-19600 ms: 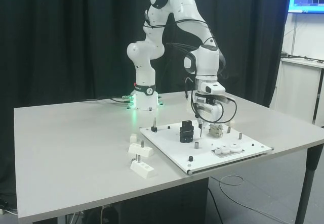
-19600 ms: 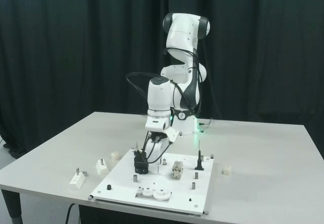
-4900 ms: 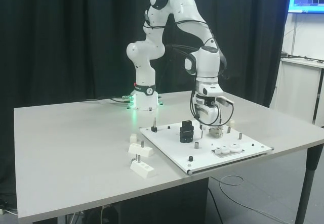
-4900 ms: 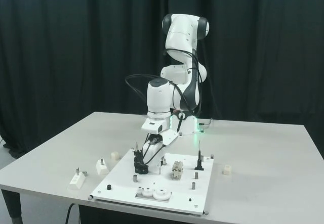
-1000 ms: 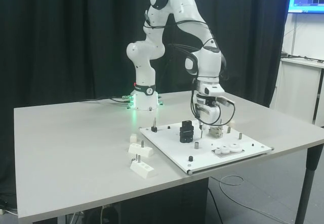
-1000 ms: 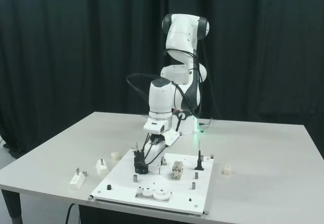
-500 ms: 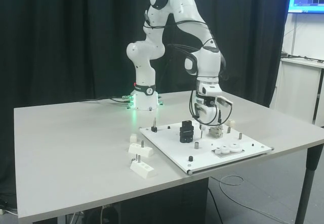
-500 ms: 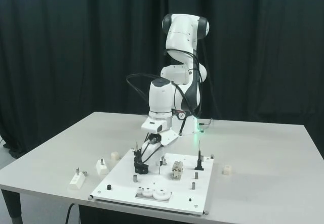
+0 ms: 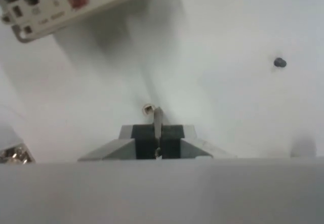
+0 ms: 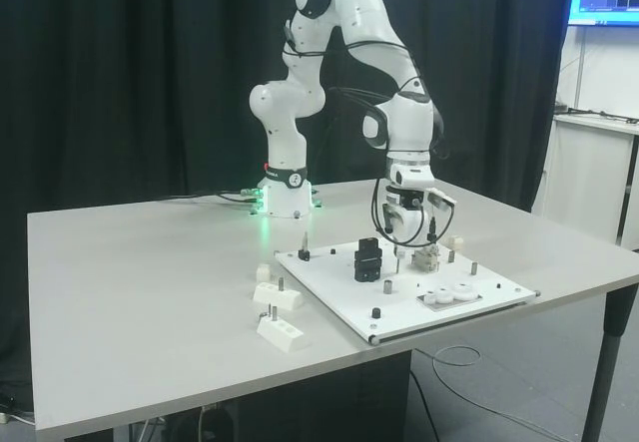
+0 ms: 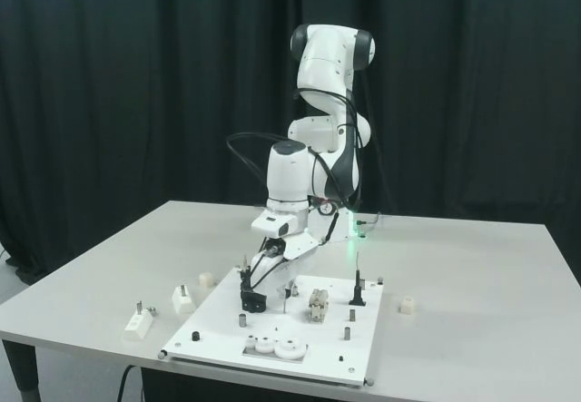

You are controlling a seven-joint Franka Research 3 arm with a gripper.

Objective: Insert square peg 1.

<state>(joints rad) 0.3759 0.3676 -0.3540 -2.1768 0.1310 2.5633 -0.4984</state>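
The pincer point(image 9: 158, 150) is clenched on a thin square peg point(image 9: 157, 125), held upright over the white board point(image 10: 429, 277) on the grey counter point(image 10: 140, 282). The peg's tip sits just beside a small hole point(image 9: 147, 108) in the board, near the black block point(image 10: 367, 259) and the white gears point(image 10: 449, 296).

The arm point(image 10: 339, 23) wore glossy white plastic shells with black joints. The board point(image 10: 329, 280) looked smooth, matt white, lower centre of the first room view. The peg point(image 9: 157, 128) gleamed like bare metal between dark, matt finger pads point(image 9: 143, 142). The table point(image 10: 130, 272) was flat matt grey; the curtain point(image 11: 136, 84) behind was black cloth in folds.
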